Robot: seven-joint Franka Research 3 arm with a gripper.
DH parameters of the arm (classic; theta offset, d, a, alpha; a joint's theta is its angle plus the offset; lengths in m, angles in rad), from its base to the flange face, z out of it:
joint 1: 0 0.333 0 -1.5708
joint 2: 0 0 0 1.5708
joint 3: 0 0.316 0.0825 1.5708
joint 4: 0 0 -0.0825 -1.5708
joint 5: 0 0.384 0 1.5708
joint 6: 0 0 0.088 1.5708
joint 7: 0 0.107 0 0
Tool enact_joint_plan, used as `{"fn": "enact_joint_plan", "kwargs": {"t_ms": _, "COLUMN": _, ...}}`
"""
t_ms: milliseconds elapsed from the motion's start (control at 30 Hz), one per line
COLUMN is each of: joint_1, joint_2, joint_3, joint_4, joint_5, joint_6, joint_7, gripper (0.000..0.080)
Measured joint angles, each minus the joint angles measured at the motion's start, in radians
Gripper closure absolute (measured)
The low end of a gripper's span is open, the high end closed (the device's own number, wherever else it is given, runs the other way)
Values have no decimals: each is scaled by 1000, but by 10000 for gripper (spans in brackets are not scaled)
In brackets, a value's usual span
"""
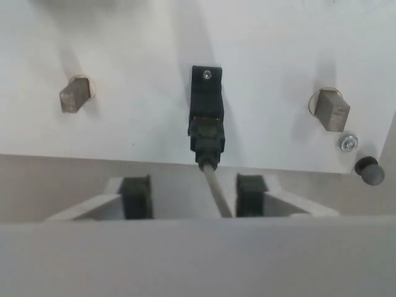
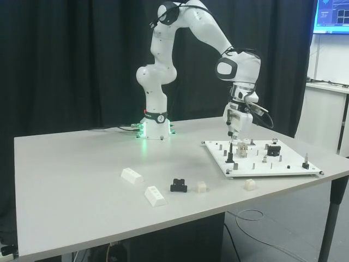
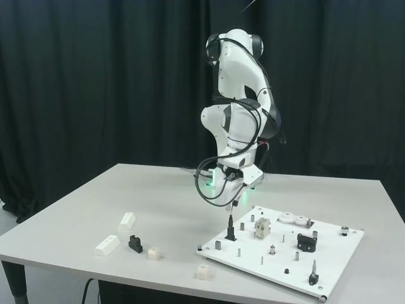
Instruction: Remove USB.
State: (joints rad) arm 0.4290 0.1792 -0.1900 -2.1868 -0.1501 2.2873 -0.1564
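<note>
usb plug [image 1: 206,133] between parted tool [image 1: 193,197] fingers

White jointed arm [image 2: 180,33], black cables [image 3: 212,171]

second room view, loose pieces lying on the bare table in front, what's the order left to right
White block → white block → black piece → small white cube → small white cube, nearest the white board.

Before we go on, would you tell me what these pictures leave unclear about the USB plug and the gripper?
- USB plug seating depth: hidden inside its black socket, wrist view.
- Cable's far end: cut off behind the gripper body.
- Plug in both room views: too small to make out.
</note>
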Motion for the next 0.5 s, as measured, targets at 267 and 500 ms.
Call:
{"fn": "enact_joint_plan", "kwargs": {"t_ms": 267, "joint_1": 0, "joint_2": 0, "joint_3": 1, "joint_4": 0, "joint_5": 0, "joint_6": 2, "joint_7": 1, "gripper": 576}}
{"fn": "enact_joint_plan", "kwargs": {"t_ms": 500, "joint_1": 0, "joint_2": 0, "joint_3": 1, "joint_4": 0, "joint_5": 0, "joint_6": 4, "joint_7": 1, "gripper": 775}}
